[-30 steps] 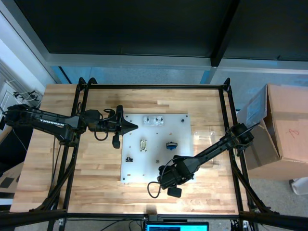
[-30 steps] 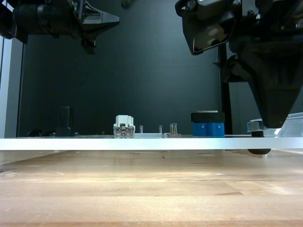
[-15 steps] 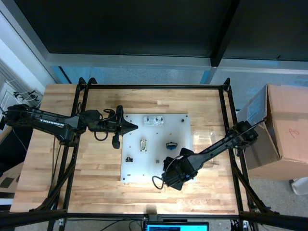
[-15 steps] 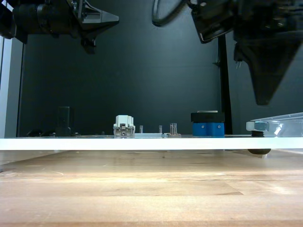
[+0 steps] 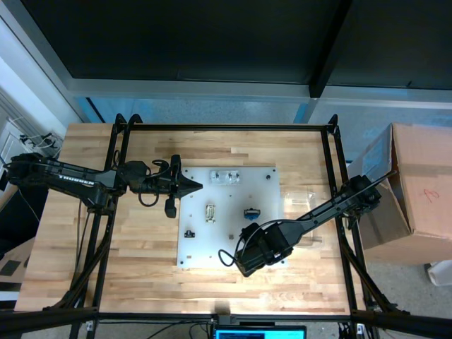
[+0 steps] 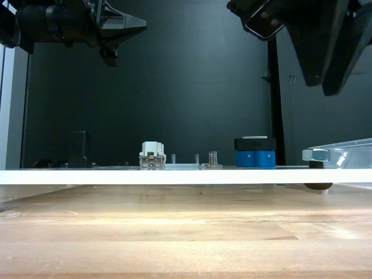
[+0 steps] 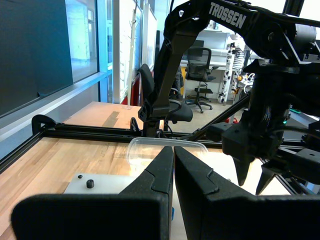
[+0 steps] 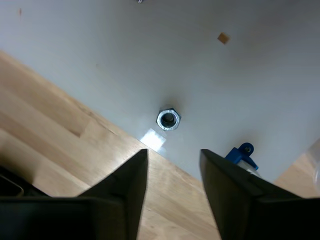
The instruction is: Unfasten the M12 nut and place it in the container
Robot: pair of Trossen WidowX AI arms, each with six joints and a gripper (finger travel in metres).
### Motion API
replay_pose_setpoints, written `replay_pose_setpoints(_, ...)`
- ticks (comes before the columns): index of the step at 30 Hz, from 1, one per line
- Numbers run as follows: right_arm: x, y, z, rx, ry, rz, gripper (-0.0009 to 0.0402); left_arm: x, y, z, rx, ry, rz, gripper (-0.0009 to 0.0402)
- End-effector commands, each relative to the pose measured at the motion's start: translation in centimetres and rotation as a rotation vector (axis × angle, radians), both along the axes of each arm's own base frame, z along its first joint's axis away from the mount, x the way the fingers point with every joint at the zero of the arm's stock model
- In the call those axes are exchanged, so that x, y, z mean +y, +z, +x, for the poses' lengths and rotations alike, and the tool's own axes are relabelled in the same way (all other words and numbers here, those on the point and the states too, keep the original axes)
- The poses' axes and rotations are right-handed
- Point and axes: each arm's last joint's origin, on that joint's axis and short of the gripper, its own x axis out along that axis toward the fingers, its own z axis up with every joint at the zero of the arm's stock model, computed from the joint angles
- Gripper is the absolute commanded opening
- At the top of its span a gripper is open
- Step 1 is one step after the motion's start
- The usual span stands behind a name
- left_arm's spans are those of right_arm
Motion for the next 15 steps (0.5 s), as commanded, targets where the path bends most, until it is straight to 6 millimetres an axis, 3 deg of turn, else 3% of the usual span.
replay_pose_setpoints(1, -0.1, -0.4, 0.3, -0.002, -0.046, -0.012, 0.0202, 0.0, 0.0, 0.0, 0.000, 0.000, 0.000, 0.0000)
replay_pose_setpoints(7, 0.3, -2.1, 1.0, 0.016, -0.061, -0.015, 0.0242, 0.0, 0.0, 0.0, 0.000, 0.000, 0.000, 0.0000)
replay_pose_setpoints(15, 0.7, -4.2, 2.1, 0.032, -0.062, 0.001, 0.0242, 0.0, 0.0, 0.0, 0.000, 0.000, 0.000, 0.0000)
